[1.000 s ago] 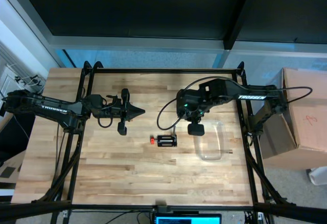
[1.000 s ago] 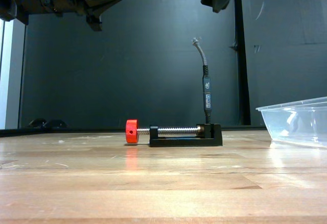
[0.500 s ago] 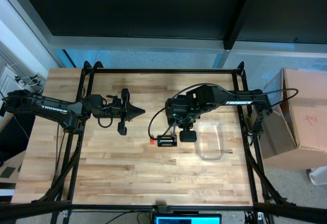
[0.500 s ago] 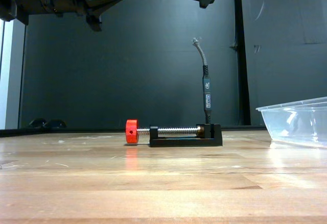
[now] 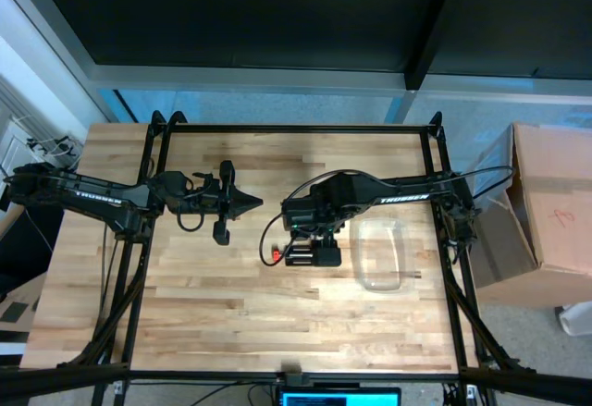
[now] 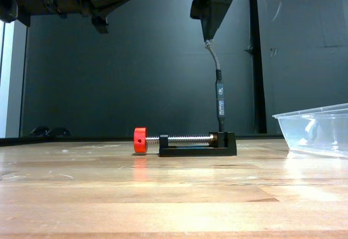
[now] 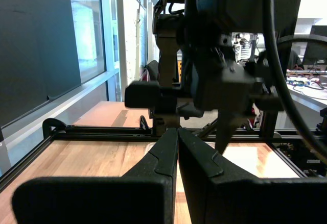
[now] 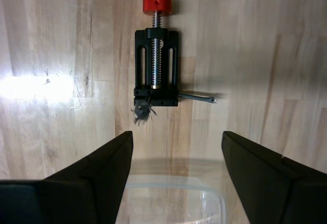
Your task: Remove the USB-C connector from the USB-C receptacle and place in the container
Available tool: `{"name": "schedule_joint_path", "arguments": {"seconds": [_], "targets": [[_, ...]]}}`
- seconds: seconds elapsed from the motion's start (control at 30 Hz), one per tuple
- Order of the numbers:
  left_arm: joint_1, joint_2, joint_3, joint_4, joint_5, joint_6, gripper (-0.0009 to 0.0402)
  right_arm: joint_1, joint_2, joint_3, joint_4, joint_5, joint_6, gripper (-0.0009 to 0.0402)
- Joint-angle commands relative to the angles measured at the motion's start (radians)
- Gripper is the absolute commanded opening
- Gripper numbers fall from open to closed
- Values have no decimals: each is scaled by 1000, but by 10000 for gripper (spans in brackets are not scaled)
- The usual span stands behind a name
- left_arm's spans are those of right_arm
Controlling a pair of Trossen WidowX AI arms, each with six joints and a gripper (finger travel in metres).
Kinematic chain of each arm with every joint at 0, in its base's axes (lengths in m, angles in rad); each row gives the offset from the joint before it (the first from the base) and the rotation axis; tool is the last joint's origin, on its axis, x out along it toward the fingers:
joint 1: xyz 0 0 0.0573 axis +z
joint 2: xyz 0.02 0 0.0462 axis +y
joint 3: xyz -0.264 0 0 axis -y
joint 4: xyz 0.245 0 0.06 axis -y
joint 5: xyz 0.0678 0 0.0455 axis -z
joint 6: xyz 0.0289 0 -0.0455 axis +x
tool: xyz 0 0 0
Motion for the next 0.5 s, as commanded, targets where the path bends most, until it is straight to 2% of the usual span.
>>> {"name": "schedule_joint_path", "arguments": {"seconds": [0.03,0.5], "targets": [[0,0,0,0,0,0,0,4,30,-1,10,0,0,268],[0,0,0,0,0,0,0,10,128,-16,74,-3,-3,259]]}}
